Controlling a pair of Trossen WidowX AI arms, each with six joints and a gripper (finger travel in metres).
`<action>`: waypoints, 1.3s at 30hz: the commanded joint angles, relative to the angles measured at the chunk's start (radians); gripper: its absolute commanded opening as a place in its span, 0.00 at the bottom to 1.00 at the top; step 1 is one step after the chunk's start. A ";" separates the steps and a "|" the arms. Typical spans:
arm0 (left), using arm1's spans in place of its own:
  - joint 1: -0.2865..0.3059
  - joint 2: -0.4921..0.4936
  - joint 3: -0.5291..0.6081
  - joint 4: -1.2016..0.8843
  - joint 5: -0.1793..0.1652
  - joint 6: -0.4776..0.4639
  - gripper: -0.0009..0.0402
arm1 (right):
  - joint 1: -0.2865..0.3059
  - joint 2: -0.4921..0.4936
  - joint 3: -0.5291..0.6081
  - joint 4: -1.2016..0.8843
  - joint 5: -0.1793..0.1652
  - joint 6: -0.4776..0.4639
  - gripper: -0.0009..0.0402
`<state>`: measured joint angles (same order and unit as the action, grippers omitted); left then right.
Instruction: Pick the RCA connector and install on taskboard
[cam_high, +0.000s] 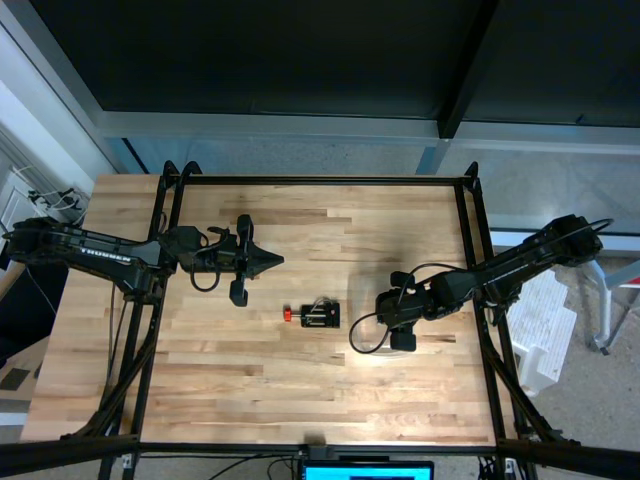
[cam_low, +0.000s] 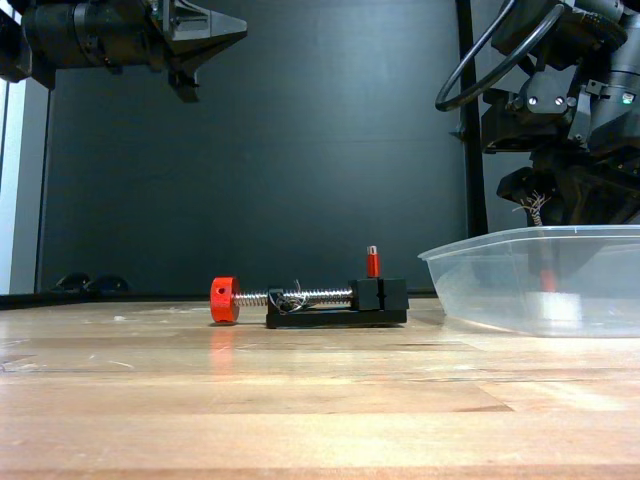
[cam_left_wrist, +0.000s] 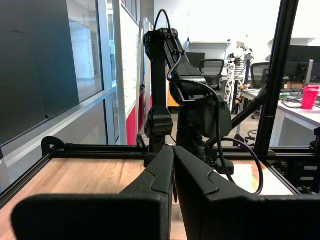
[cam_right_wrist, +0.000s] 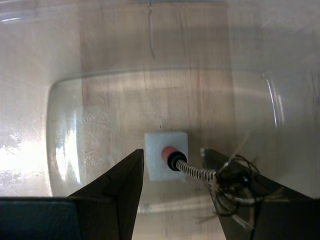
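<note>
Hanging over the clear tray (cam_low: 520, 250), the right gripper (cam_right_wrist: 171, 151) is held wide open, gripping nothing; the RCA connector (cam_right_wrist: 172, 157) is seen in the tray between its fingers, right of the taskboard (cam_high: 320, 316); the left gripper (cam_high: 275, 261) is held shut, empty, raised at the left.

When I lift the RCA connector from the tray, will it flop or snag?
Likely light: the RCA connector is tiny under the open right gripper. Its braided lead and loose wires look floppy and may snag the tray rim. Its white block might lift too. The left gripper, shut, hangs high above the table.
</note>
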<state>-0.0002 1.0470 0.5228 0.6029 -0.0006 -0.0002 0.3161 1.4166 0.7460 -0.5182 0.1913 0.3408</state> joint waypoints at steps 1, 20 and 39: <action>0.000 0.000 0.000 0.000 0.000 0.000 0.02 | 0.000 0.000 0.000 0.010 0.000 -0.014 0.42; 0.000 0.000 0.000 0.000 0.000 0.000 0.02 | -0.002 0.000 -0.018 0.032 -0.001 -0.018 0.42; 0.000 0.000 0.000 0.000 0.000 0.000 0.02 | -0.002 0.000 -0.026 0.043 -0.001 -0.017 0.27</action>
<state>-0.0002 1.0470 0.5228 0.6029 -0.0006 -0.0002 0.3138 1.4162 0.7208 -0.4770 0.1905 0.3210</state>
